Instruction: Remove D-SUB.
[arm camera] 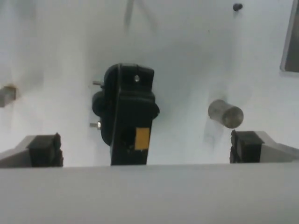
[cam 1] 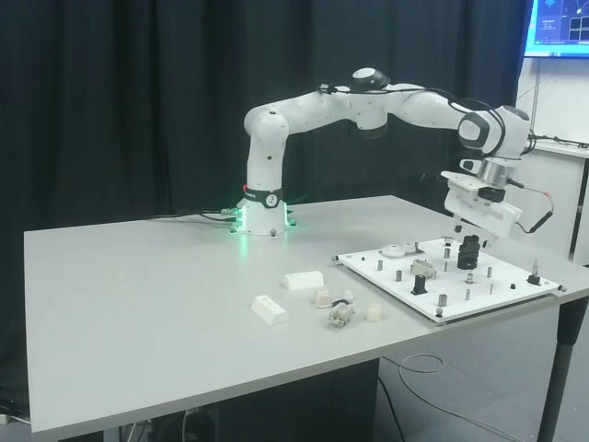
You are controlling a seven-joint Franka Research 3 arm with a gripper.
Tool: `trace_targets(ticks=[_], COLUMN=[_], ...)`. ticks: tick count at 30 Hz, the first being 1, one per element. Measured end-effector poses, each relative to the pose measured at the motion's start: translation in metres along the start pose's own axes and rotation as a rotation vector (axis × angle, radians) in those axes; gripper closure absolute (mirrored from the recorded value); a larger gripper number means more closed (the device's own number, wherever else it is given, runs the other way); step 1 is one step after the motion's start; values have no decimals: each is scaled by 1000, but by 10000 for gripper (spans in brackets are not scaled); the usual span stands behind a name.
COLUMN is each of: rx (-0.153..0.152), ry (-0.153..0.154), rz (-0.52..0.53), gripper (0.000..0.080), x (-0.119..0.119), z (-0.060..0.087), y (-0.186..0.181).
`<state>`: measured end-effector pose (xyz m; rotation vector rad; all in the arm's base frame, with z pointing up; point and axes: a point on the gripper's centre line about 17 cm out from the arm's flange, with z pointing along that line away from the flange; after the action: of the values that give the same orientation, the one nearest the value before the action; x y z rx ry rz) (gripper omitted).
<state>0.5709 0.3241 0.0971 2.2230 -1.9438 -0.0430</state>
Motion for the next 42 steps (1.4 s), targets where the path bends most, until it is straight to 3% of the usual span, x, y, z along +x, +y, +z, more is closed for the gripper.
trace_targets(ticks=[9,32,33,37,38,42], rx=[13,4,5,8,8,10], ry=[14,-6,-6,-6,-6,-6], rz=[22,21,21,21,21,21], gripper=[3,3,120,120,296,296], x=[9,1,1,1,1,1], z=[6,13,13,13,13,12], y=[-1,3,3,2,2,2])
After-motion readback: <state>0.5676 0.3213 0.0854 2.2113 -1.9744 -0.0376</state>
